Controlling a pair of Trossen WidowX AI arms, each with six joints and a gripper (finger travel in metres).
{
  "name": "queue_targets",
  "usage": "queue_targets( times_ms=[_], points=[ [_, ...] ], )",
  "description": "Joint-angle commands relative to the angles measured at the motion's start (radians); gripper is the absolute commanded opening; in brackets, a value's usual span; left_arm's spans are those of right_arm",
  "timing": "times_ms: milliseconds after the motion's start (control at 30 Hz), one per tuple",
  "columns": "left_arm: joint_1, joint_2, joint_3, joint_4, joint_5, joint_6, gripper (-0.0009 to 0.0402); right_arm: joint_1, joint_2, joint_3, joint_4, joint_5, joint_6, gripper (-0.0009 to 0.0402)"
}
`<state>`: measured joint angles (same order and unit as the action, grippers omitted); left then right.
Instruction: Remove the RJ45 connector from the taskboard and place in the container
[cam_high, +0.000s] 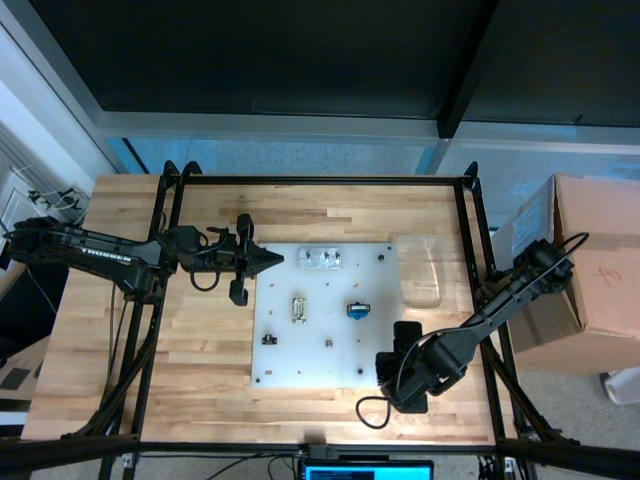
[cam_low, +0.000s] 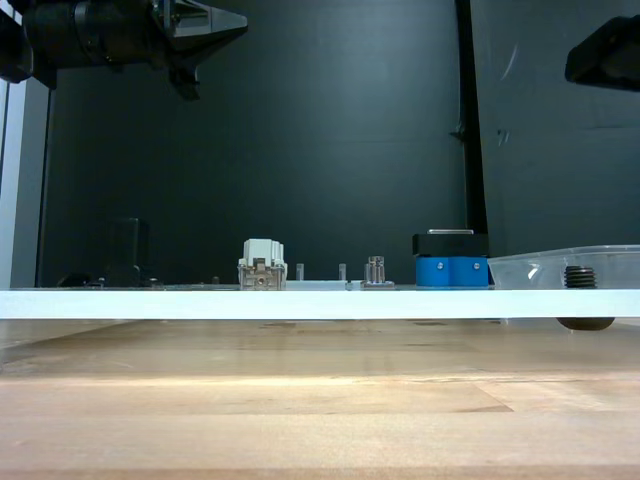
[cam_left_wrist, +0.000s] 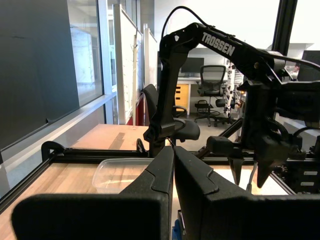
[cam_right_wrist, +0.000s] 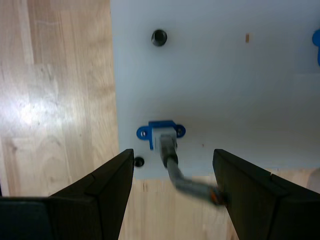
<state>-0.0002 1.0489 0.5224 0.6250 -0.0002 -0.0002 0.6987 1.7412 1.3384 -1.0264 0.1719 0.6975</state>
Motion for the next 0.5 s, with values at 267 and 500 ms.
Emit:
queue_targets(
  times_ms=[267,500],
  points=[
    [0.000,0.000,0.000,0.000,0.000,0.000,0.0000,0.000,0.002,-0.061,0.079,-0.017,0.001,0.0220],
    [0.000,0.000,0.000,0.000,0.000,0.000,0.0000,0.000,0.002,-0.072,0.098,-0.017,-0.007,0.0214]
  ],
)
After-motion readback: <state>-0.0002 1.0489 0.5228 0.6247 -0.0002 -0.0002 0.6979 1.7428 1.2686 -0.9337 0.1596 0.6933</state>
